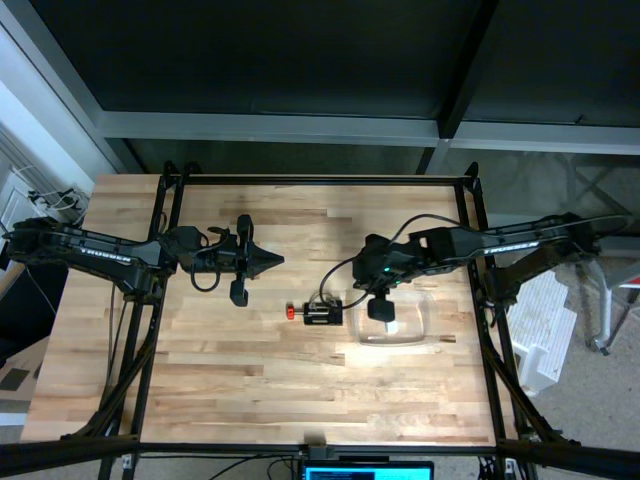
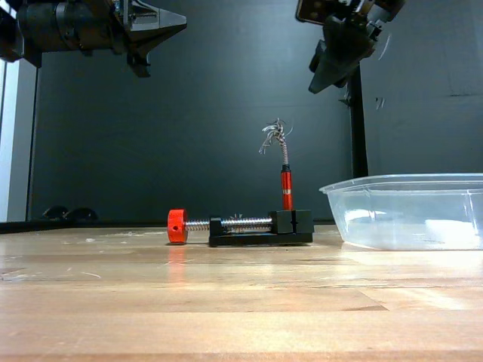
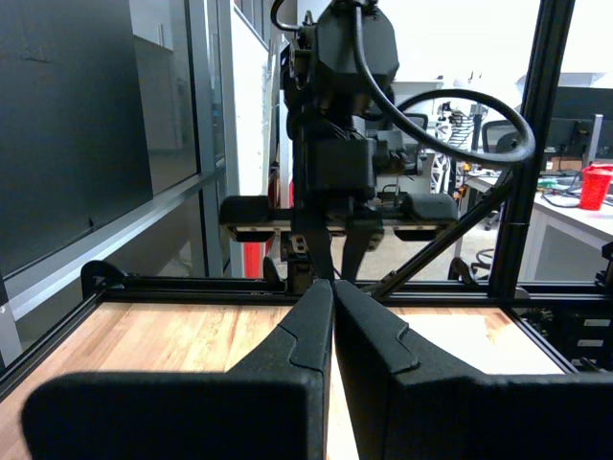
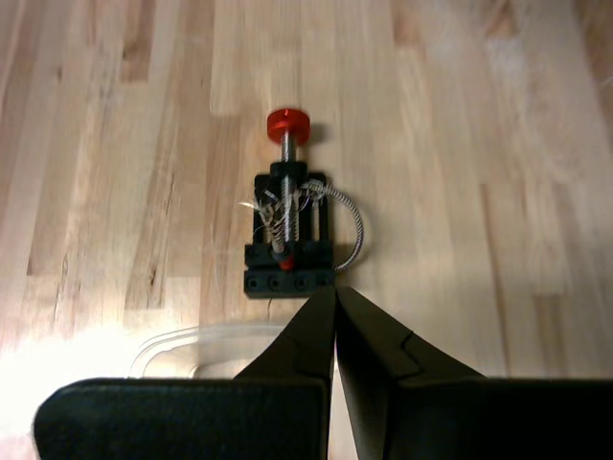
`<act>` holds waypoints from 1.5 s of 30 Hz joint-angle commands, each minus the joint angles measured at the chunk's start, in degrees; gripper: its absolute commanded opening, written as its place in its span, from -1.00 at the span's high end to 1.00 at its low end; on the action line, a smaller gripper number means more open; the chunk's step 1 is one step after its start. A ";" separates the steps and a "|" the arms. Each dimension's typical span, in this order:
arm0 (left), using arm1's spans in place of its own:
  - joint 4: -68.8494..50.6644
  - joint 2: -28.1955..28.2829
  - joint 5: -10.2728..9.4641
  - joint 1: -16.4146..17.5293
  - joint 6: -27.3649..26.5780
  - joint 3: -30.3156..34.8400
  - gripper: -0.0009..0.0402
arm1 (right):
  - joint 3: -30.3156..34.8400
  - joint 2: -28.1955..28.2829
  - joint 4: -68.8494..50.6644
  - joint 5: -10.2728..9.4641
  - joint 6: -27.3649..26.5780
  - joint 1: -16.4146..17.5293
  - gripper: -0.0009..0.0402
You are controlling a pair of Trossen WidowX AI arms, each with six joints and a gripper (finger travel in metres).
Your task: Remove the RCA connector from the receptacle and place in the container
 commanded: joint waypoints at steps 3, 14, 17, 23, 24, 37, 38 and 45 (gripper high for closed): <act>0.02 0.00 0.02 0.00 0.02 0.00 0.96 | 3.48 5.01 -3.28 0.07 1.60 0.39 0.94; 0.02 0.00 0.02 0.02 0.00 0.00 0.96 | 8.15 12.61 -5.07 3.45 2.16 3.30 0.56; 0.02 0.00 0.02 0.02 0.00 0.00 0.96 | 8.72 14.08 -5.07 3.50 2.73 3.78 0.44; 0.02 0.00 0.00 0.00 0.00 0.00 0.96 | 9.11 16.24 -4.90 4.63 3.72 4.09 0.23; 0.02 0.00 0.02 0.00 0.00 0.00 0.96 | 9.11 16.76 -4.83 4.96 3.74 4.11 0.20; 0.02 0.00 0.02 0.00 0.00 0.00 0.96 | 9.07 21.57 -1.77 4.85 3.50 4.42 0.09; 0.02 0.00 0.02 0.00 0.00 0.00 0.96 | 9.07 21.73 -1.77 4.87 3.50 4.44 0.09; 0.02 0.00 0.02 0.00 0.00 0.00 0.96 | 9.05 23.50 -0.87 4.81 3.04 4.57 0.09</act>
